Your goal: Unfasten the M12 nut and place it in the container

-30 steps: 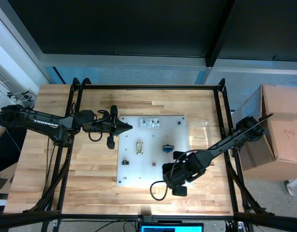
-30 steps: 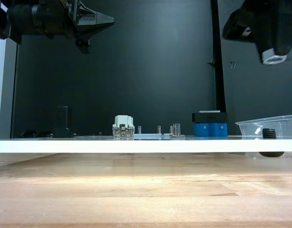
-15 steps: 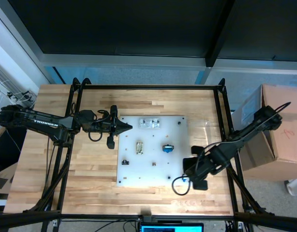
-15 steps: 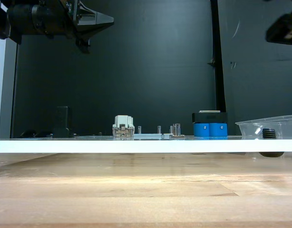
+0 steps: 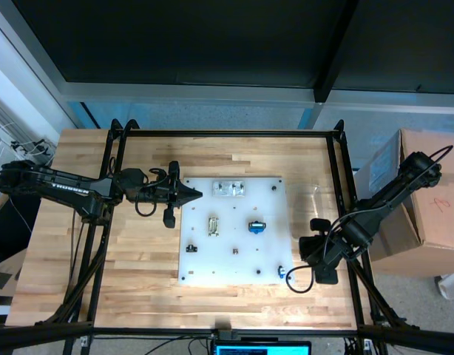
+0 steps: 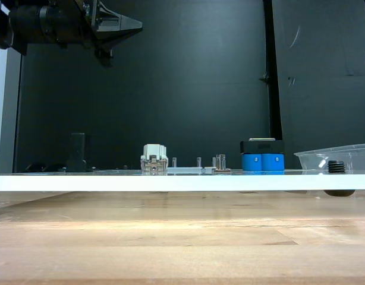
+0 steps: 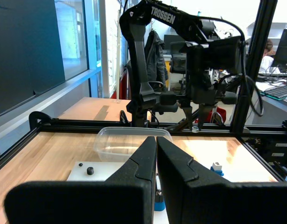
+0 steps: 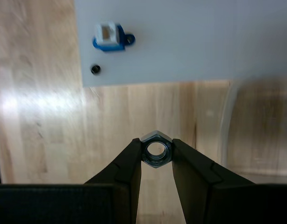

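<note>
**Right tool** (image 8: 156, 156): my fingertips are clamped on the small silver hexagonal M12 nut (image 8: 156, 149), 1 pad on each of 2 opposite flats, with the bore facing the wrist camera. I judge this grip is meant to stop the nut rolling out in carriage.

**Nut:** it is held in the air, clear of its seat. The short black ribbed stud (image 6: 336, 167) shows bare ribs in the low view.

**Below the tool:** bare light-wood surface (image 8: 50, 140), off the corner of the white task board (image 8: 190, 42). The rim of the clear plastic container (image 8: 226, 121) curves just beside the tool. The drop is not yet made. In my judgement a short carry over that rim is what is left.

**Left tool** (image 7: 156, 140): fingers together, holding nothing. It hangs high with the board's left edge below it, well apart from the right tool and, I judge, out of its way.

**Legible writing:** "TROSSEN" on the black right arm (image 7: 169, 13) and on the black left arm (image 5: 68, 189).
</note>
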Motion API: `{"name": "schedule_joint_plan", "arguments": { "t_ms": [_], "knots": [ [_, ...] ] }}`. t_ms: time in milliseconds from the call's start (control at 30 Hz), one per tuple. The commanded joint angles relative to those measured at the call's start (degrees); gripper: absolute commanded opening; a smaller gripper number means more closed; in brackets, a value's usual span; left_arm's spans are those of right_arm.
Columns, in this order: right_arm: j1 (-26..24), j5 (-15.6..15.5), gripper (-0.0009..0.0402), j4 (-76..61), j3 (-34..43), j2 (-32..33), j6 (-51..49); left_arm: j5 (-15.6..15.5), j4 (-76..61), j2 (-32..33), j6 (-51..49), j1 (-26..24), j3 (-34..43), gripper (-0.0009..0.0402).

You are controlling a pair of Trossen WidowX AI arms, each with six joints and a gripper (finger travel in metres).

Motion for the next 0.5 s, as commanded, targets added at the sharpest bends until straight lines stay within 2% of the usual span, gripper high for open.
{"name": "schedule_joint_plan", "arguments": {
  "t_ms": [33,300,500],
  "knots": [
    [0.13,-0.02,0.0007,1.73,-2.32,0.04,0.0,0.04,0.02,0.02,0.0,0.0,0.02,0.0],
    [0.66,-2.1,0.0007,9.51,-8.96,2.45,1.57,0.02,0.02,0.02,0.0,0.0,0.02,0.0],
    [1.55,-2.12,0.0007,13.77,-12.55,3.96,3.3,0.02,0.02,0.02,0.0,0.0,0.02,0.0]
  ]
}}
